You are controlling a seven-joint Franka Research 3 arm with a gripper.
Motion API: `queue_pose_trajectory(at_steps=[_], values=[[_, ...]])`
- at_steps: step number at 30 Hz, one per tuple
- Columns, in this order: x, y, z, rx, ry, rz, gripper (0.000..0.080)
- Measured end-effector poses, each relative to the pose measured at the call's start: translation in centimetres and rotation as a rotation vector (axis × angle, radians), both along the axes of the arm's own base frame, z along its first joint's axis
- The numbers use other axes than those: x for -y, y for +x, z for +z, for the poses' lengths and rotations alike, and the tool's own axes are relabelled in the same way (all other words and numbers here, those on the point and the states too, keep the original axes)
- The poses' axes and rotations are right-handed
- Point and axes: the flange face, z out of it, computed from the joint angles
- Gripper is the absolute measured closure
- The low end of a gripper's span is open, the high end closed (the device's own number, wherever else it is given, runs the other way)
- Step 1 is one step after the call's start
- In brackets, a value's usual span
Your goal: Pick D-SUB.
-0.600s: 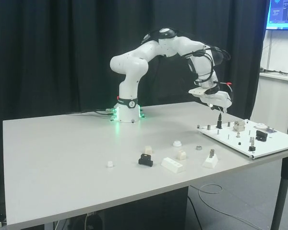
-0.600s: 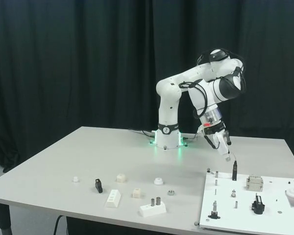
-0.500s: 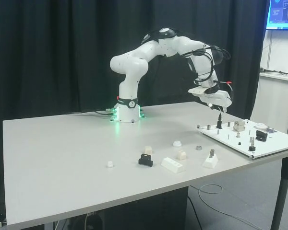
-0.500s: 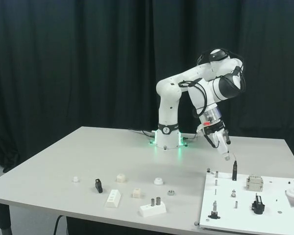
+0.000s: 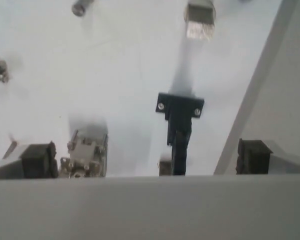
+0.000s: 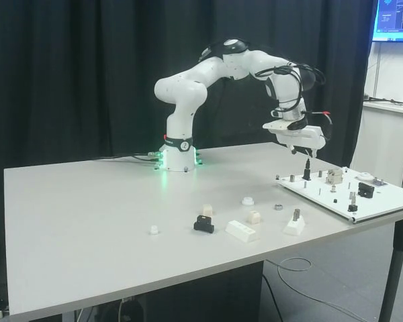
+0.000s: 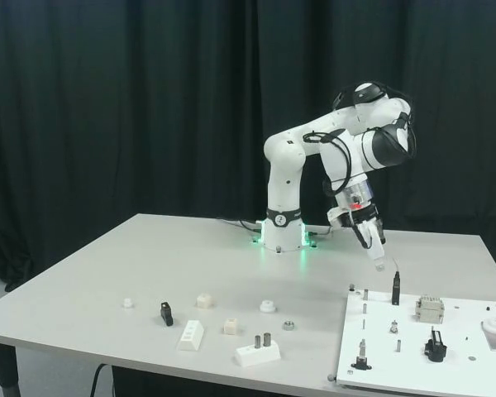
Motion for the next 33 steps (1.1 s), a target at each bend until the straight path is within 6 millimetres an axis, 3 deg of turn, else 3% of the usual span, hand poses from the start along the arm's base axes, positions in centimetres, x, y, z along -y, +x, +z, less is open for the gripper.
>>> queue_pose_trajectory(at_steps=[20, 33], values=[[1.5, 3.8, 1.8, 0.07, -0.114, 0.178, 0.0003], [2.3, 5.2, 2.9, 0.092, -0.176, 0.319, 0.0003]])
